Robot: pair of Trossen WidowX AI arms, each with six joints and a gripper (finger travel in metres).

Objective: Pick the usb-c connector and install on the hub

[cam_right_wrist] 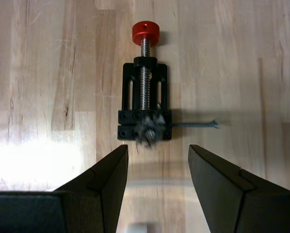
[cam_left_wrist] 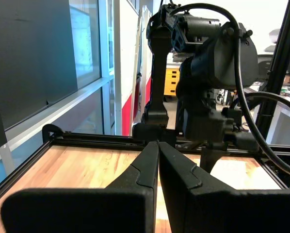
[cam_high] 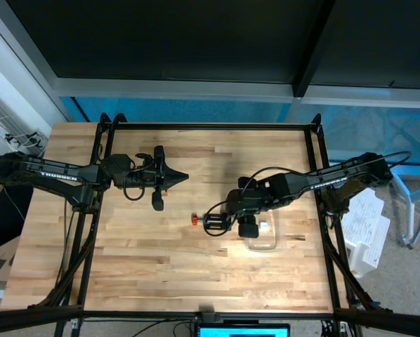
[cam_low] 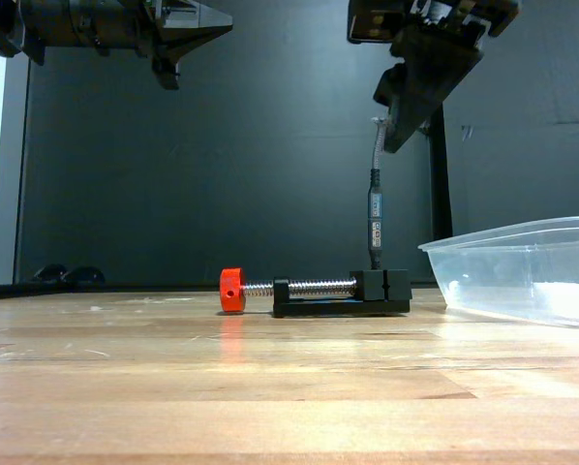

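The hub (cam_high: 215,222) (cam_low: 340,293) (cam_right_wrist: 145,109) is a small black block with a red-orange knob (cam_low: 231,290), lying flat mid-table. A thin pin (cam_right_wrist: 196,124) sticks out of its side. The usb-c connector (cam_low: 375,215) (cam_right_wrist: 147,131) stands upright in the end of the hub away from the knob, with a short frayed cable stub on top. My right gripper (cam_low: 391,136) (cam_right_wrist: 158,150) hovers just above that stub, open, with nothing between its fingers. Well left of the hub and high above the table, my left gripper (cam_high: 182,177) (cam_left_wrist: 158,145) is shut and empty.
A clear plastic tray (cam_high: 263,242) (cam_low: 522,266) sits right beside the hub on its right, holding a small whitish bit (cam_high: 264,226). The black frame rails (cam_high: 210,127) border the wooden table.
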